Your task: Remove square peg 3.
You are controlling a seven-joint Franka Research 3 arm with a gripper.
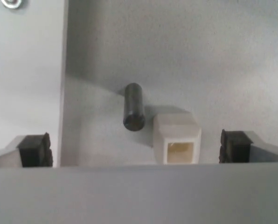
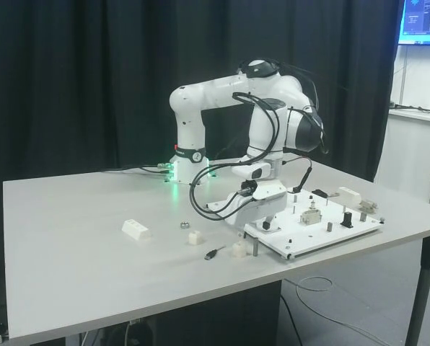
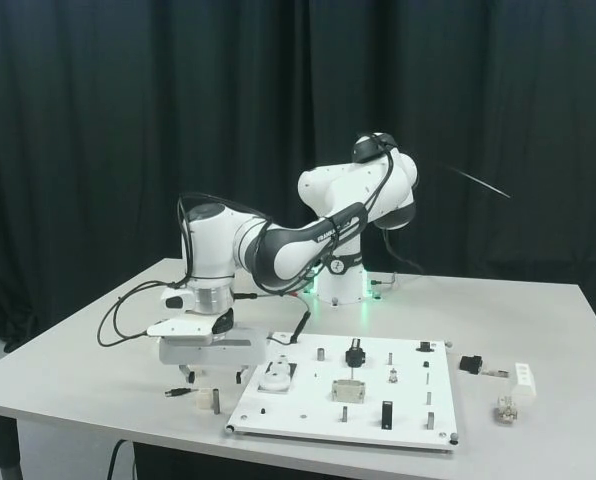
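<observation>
Gripper [image 1: 134,148]: spread wide, grasping nothing, low over tabletop [image 2: 71,216] beside board [image 3: 308,405]. White square peg [image 1: 176,139] between fingers. Step: approach. Next: centre, descend, clamp.

- Jaws wide apart, low over the table [image 2: 71,238]; white square peg [image 1: 176,139] stands in the gap between them, nearer one finger.
- Black cylindrical pin [image 1: 134,113] lies just beside the peg, inside the gap.
- White board [image 1: 24,70] edge runs close alongside one finger.
- Board [image 3: 348,405] carries upright posts and fixtures; table beyond the small white blocks [image 2: 136,230] is open.
</observation>
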